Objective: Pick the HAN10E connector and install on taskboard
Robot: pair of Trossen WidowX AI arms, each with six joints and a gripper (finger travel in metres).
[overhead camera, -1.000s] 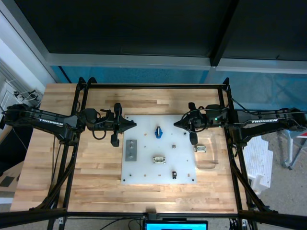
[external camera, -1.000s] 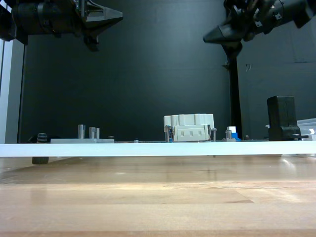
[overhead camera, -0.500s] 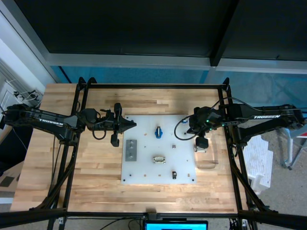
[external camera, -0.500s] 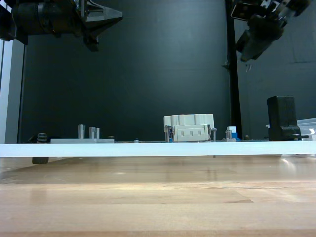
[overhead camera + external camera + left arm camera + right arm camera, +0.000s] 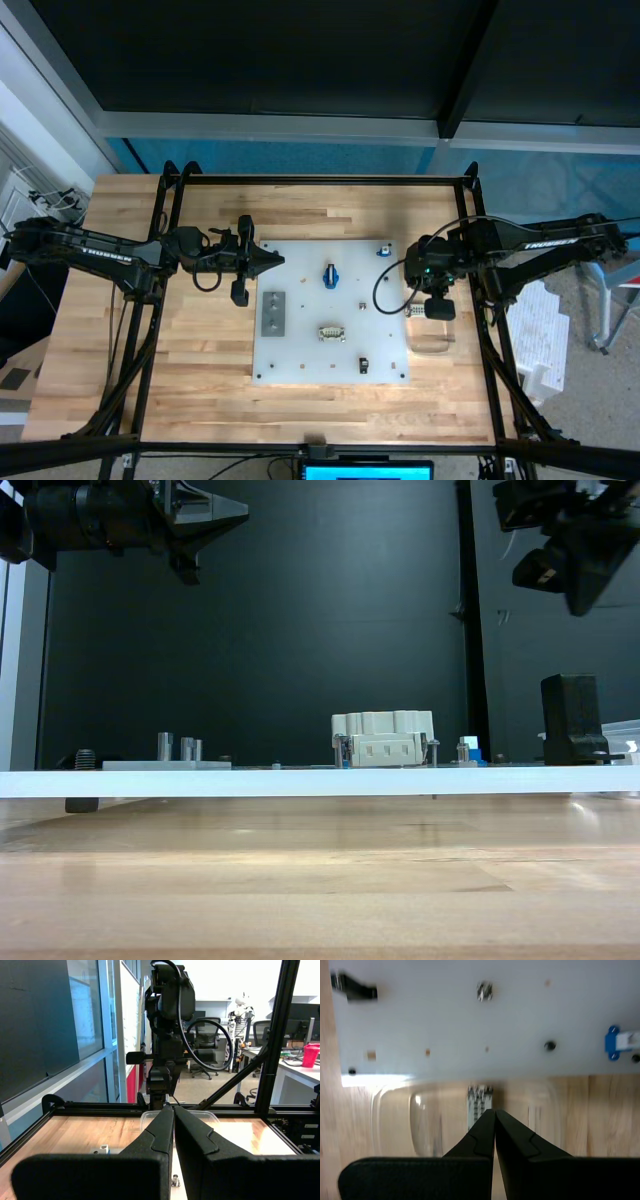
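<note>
The connector lies inside a clear tray on the wooden worktop, just beside the right edge of the white board. It is a small cream block, and its long side points toward the board. In the right wrist view its near end is hidden behind the fingertips.

The right gripper hangs directly above the connector and points down at it. Its two fingers are pressed together and hold nothing. In the low view this gripper is high above the board surface, so it does not touch the connector.

On the board stand a blue knob, a grey block, a cream housing near the middle and a small black fitting toward the near edge.

The left gripper is over the far left corner of the board, raised high and pointing inward. Its fingers are also together, with nothing between them.
</note>
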